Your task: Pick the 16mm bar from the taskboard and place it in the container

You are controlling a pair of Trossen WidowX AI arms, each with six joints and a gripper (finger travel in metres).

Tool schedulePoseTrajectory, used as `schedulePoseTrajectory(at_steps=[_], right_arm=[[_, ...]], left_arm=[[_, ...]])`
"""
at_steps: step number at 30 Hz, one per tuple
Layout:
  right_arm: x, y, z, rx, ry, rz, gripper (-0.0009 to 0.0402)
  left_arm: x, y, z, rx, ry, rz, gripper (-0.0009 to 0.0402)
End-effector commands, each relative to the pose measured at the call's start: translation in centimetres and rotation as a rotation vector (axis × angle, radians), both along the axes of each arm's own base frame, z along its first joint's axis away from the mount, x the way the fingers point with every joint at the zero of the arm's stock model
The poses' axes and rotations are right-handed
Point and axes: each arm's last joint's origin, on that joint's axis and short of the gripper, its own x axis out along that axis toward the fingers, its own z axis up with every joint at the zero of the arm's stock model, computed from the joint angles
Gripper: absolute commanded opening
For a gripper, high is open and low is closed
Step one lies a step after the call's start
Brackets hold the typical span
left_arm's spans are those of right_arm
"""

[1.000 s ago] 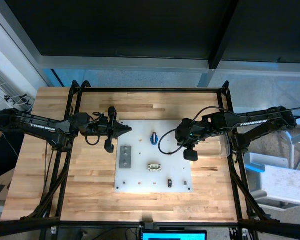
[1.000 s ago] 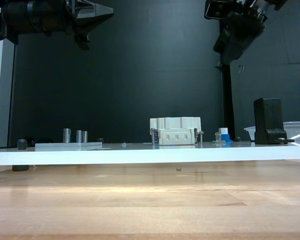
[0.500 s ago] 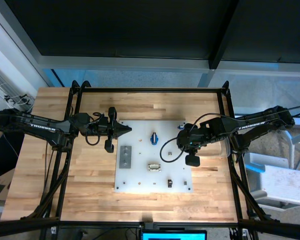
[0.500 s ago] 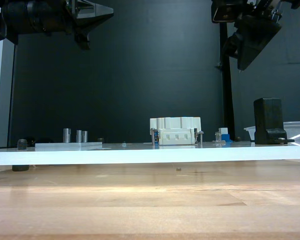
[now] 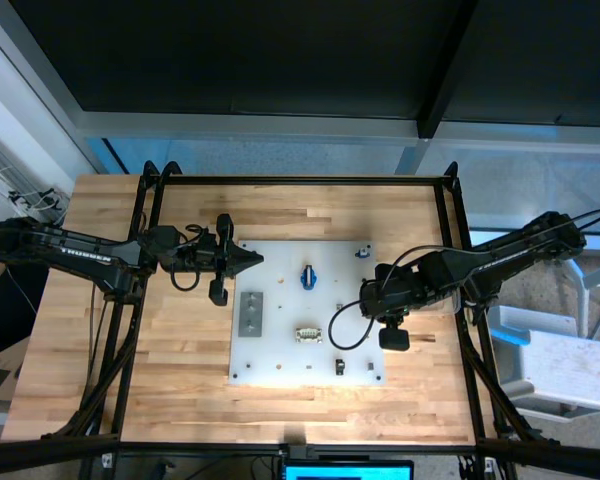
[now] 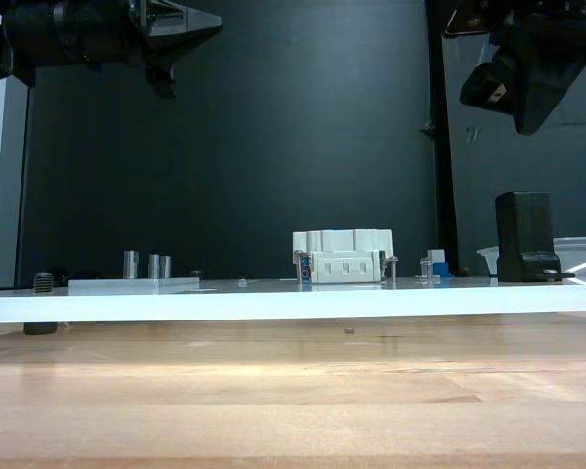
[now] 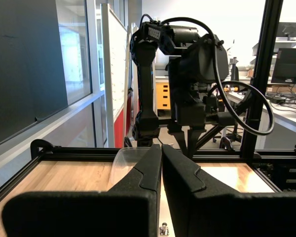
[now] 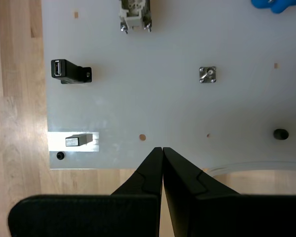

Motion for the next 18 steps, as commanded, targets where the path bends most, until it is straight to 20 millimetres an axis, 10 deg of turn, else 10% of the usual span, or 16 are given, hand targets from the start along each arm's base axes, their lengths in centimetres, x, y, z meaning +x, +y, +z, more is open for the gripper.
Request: schedulePoseTrajectory(at_steps=[1, 18], right_arm=[[0.1, 0.6, -0.3, 0.001, 0.017, 0.005, 0.0000], [2.2, 4.6, 0.5, -0.037, 0.101, 0.035, 0.0035]], left_arm=[[0.0, 0.0, 0.0, 0.000, 0.000, 0.000, 0.0000], [0.0, 0.0, 0.0, 0.000, 0.000, 0.000, 0.0000]])
